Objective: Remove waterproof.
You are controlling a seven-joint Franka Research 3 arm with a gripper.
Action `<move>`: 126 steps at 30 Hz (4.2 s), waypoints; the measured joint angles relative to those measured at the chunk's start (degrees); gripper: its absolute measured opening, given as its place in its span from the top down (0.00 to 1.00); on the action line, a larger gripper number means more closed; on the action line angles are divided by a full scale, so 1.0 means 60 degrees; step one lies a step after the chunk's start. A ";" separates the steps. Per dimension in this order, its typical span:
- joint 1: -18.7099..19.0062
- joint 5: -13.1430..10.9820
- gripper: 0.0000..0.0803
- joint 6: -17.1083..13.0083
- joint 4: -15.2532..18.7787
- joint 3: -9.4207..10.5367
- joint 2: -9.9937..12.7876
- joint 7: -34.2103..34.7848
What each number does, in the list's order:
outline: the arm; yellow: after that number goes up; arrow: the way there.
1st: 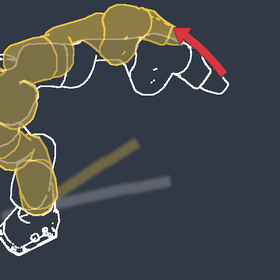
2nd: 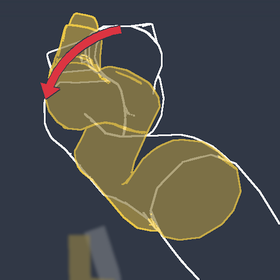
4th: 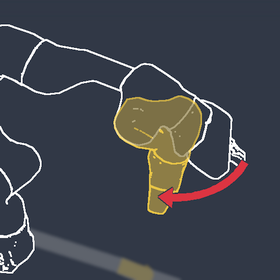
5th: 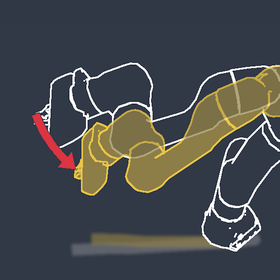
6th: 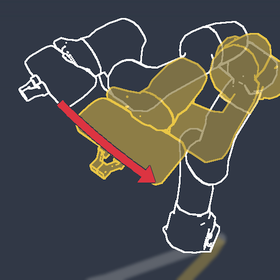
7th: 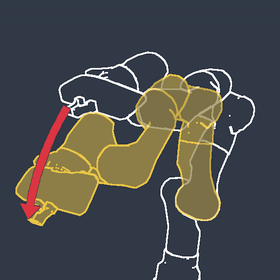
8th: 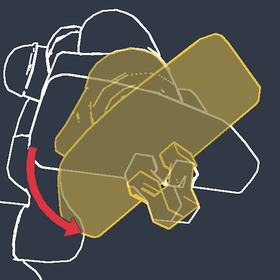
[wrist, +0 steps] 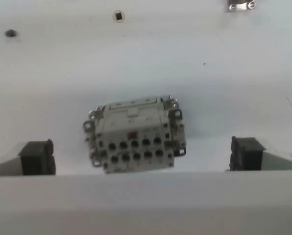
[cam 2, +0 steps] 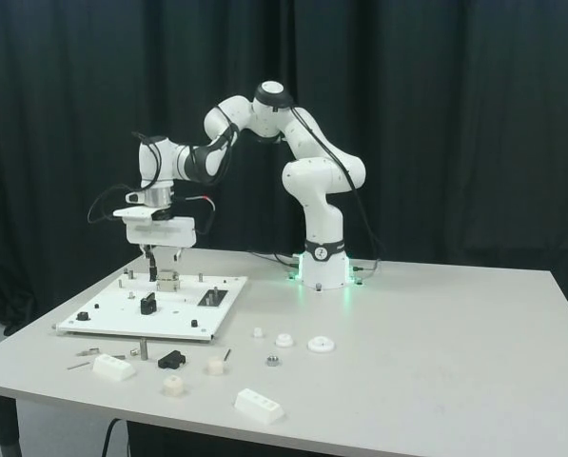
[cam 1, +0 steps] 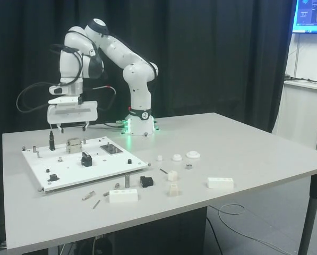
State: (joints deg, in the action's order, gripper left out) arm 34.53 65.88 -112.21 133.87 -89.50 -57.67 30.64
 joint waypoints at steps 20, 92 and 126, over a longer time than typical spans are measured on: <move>-0.0035 -0.0413 0.00 0.1024 -0.0148 0.1058 -0.0014 0.0718; -0.0602 0.1020 0.00 0.0744 0.0110 -0.0091 -0.1790 1.0529; -0.1236 0.1830 0.00 0.0511 0.1060 0.0008 -0.2015 1.3550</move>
State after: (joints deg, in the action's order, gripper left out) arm 27.11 76.87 -109.15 140.24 -89.45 -69.76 111.94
